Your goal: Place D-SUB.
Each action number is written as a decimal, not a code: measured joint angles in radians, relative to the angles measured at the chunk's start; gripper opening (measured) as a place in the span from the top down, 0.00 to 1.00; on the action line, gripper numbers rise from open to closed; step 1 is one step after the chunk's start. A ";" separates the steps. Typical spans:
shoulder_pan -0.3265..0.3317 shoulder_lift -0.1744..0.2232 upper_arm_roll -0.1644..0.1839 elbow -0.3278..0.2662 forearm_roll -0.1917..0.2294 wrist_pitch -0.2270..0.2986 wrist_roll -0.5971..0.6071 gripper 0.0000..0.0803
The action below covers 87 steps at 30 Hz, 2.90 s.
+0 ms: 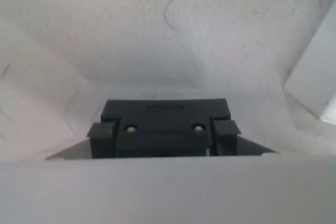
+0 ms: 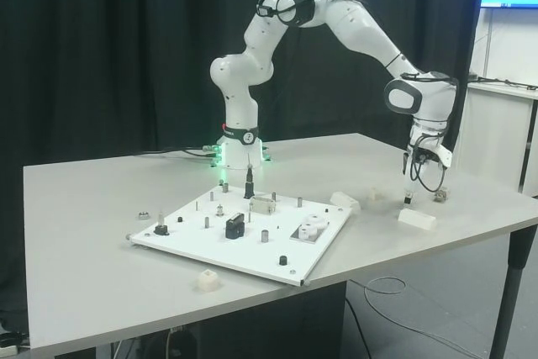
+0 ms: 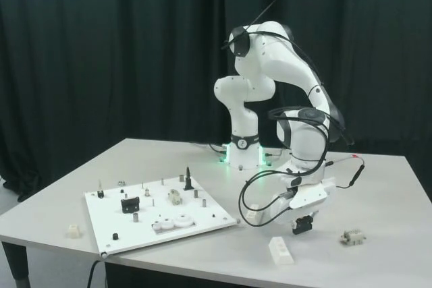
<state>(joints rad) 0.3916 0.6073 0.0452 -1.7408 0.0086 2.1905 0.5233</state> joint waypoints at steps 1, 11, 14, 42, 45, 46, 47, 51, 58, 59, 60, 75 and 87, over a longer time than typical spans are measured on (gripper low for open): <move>0.000 0.000 0.000 0.004 0.000 -0.006 0.003 0.52; 0.001 0.000 -0.001 0.029 0.000 -0.042 0.016 0.52; 0.001 0.000 -0.001 0.031 0.000 -0.044 0.016 0.52; 0.001 -0.013 -0.055 0.053 0.005 -0.044 0.261 0.52; 0.001 -0.020 -0.065 0.053 0.022 -0.047 0.394 0.52; 0.001 -0.023 -0.068 0.053 0.025 -0.049 0.441 0.52; 0.001 -0.025 -0.070 0.053 0.026 -0.051 0.482 0.52; 0.001 -0.036 -0.074 0.051 0.028 -0.064 0.584 0.52; 0.001 -0.055 -0.080 0.040 0.046 -0.077 0.835 0.52; 0.001 -0.058 -0.080 0.038 0.046 -0.078 0.864 0.52; 0.001 -0.060 -0.080 0.036 0.046 -0.078 0.892 0.52; 0.006 -0.100 -0.080 -0.047 0.045 -0.050 1.143 0.52; 0.021 -0.134 -0.080 -0.211 0.045 0.180 1.394 0.52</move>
<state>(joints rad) 0.4126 0.4737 -0.0348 -1.9523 0.0538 2.3704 1.9171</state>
